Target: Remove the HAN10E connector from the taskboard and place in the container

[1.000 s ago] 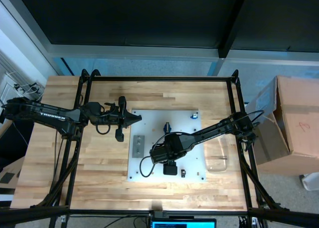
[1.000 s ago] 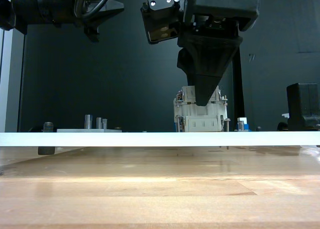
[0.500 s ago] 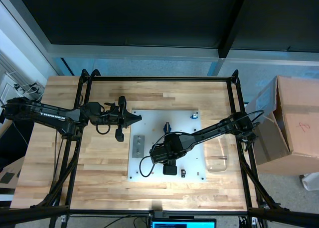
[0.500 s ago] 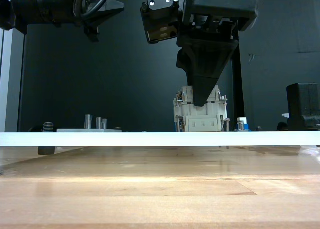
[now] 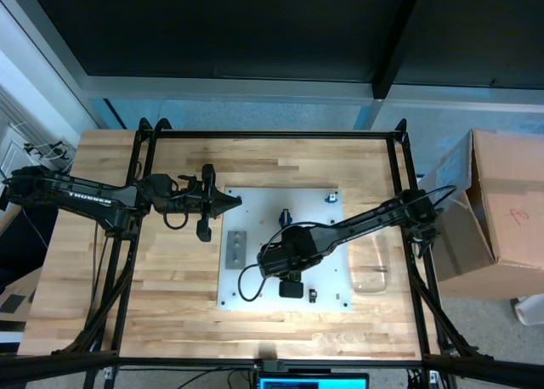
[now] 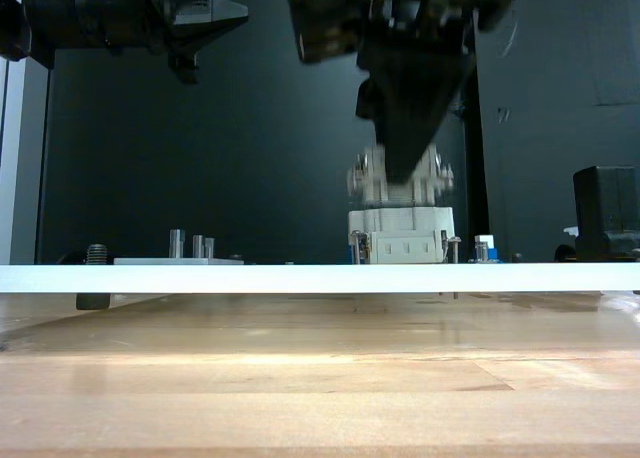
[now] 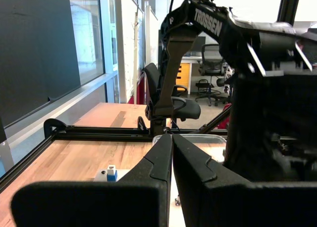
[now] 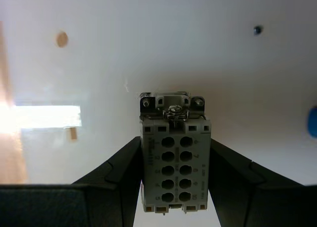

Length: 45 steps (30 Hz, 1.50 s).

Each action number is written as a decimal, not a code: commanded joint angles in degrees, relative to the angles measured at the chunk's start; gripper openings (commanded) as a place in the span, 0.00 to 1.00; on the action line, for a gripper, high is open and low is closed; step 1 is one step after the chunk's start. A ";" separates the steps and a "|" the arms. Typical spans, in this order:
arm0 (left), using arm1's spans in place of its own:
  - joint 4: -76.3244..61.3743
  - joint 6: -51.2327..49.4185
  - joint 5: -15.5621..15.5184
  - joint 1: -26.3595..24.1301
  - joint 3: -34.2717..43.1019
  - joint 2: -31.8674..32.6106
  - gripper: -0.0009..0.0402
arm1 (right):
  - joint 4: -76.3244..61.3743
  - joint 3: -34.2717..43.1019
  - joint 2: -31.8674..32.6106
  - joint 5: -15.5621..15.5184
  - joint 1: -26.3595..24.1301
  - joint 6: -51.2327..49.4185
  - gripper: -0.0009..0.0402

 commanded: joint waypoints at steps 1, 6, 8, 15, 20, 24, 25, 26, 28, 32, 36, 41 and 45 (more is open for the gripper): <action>0.00 0.02 0.02 0.02 0.02 0.02 0.02 | 0.00 0.04 -1.42 -0.02 0.00 -0.20 0.15; 0.00 0.02 0.02 0.02 0.02 0.02 0.02 | -0.33 0.04 -4.31 0.00 0.02 -0.17 0.14; 0.00 0.02 0.02 0.00 0.02 0.02 0.02 | -0.42 0.04 -5.57 -0.02 0.00 -0.13 0.15; 0.00 0.02 0.02 0.00 0.02 0.02 0.02 | -2.34 0.02 -9.11 0.00 0.17 0.13 0.15; -0.02 0.02 0.02 0.02 0.02 0.02 0.02 | -6.51 -0.55 -10.73 0.50 0.92 0.15 0.14; 0.00 0.02 0.02 0.02 0.02 0.02 0.02 | -6.84 -4.13 -13.64 0.50 2.32 0.48 0.15; -0.02 0.02 0.02 0.02 0.02 0.02 0.02 | -6.84 -5.31 -14.45 0.50 2.56 0.61 0.14; 0.00 0.02 0.00 0.00 0.02 0.02 0.02 | -6.78 -6.69 -15.56 0.50 2.91 0.90 0.14; 0.00 0.02 0.02 0.02 0.02 0.02 0.02 | -6.49 -9.94 -17.94 0.50 3.45 1.75 0.14; 0.00 0.02 0.02 0.02 0.02 0.02 0.02 | -6.03 -16.81 -22.93 0.48 4.02 3.76 0.14; 0.00 0.02 0.00 0.00 0.02 0.02 0.02 | -5.51 -24.02 -28.52 0.52 4.15 6.25 0.14; 0.00 0.02 0.02 0.02 0.02 0.02 0.02 | -5.44 -31.65 -34.73 0.52 4.17 9.86 0.14; 0.00 0.02 0.02 0.02 0.02 0.00 0.02 | -5.44 -36.48 -38.84 0.52 4.17 12.66 0.14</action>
